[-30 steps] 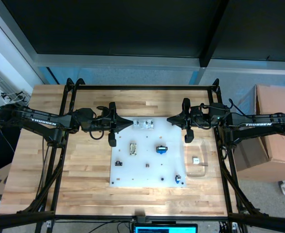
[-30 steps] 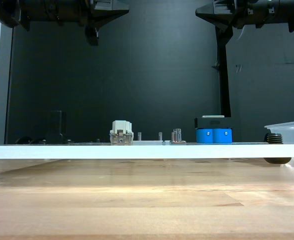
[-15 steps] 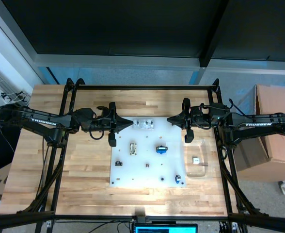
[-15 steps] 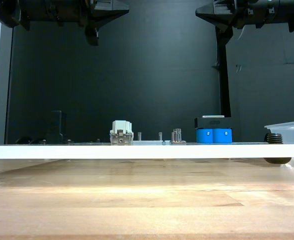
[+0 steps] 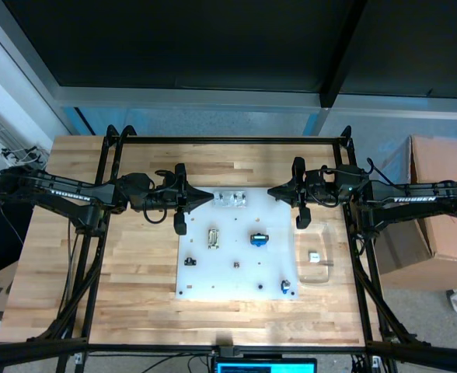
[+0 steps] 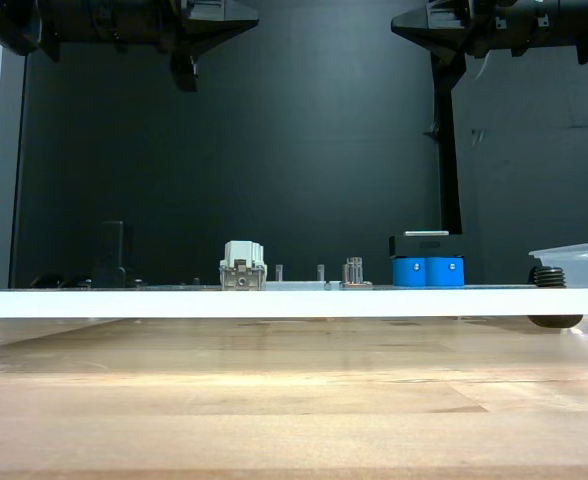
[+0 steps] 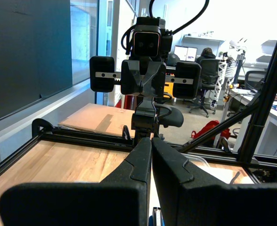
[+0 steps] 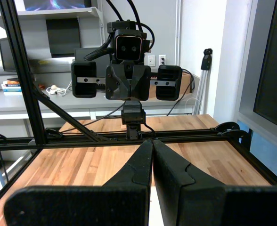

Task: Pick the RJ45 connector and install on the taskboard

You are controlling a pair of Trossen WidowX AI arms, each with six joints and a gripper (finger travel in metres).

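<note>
The white board lies mid-table. At its near right corner the blue jack carries a grey piece on top, which looks like the connector seated in it; I cannot trace its cable. In the clear tray only the white block shows, with no cable running off it. My left gripper hovers high over the board's far left edge, shut and holding nothing. My right gripper faces it over the far right edge, also shut with nothing in it.
On the board stand a pale connector housing, a blue part at the middle and a clear fixture at the far edge. A black frame rings the table. A cardboard box stands off the table's right side.
</note>
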